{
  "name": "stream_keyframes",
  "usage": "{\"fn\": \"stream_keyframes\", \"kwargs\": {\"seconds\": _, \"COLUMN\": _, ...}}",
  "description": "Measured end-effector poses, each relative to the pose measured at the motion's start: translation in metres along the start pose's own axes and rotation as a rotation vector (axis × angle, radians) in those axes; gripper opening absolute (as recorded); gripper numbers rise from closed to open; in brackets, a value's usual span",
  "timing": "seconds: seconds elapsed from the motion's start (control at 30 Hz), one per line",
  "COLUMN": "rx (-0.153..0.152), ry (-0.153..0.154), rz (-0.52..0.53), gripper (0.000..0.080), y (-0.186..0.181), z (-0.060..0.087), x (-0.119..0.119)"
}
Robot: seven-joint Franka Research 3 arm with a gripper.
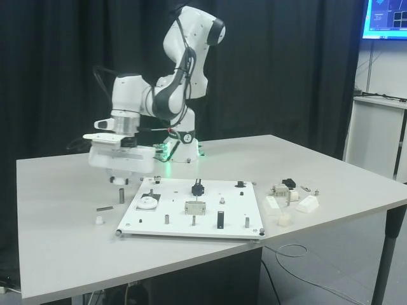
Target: Place medium gear.
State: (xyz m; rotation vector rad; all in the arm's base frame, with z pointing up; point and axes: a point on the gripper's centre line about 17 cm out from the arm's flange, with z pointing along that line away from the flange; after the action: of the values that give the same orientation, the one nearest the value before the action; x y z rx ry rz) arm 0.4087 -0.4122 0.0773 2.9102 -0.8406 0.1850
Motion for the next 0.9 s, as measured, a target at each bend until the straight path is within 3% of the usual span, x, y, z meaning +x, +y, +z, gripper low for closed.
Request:
{"fn": "stream_keyframes", "kwargs": {"seconds": 0.27, "rx": -0.018, "ry": -0.018, "rz": -0.006, "gripper": 0.0399, "y": 0.047, "z": 0.005, "x": -0.016}}
{"fn": "stream_keyframes", "kwargs": {"seconds": 0.57, "rx": -0.007, "ry": -0.038, "rz": -0.008, "gripper": 0.0399, "y": 0.075, "z": 0.012, "x": -0.033}}
{"fn": "stream_keyframes", "kwargs": {"seconds": 0.9, "rx": 0.016, "ry": -0.056, "rz": -0.04, "gripper": 0.0399, "y": 0.075, "z": 0.043, "x": -0.032}}
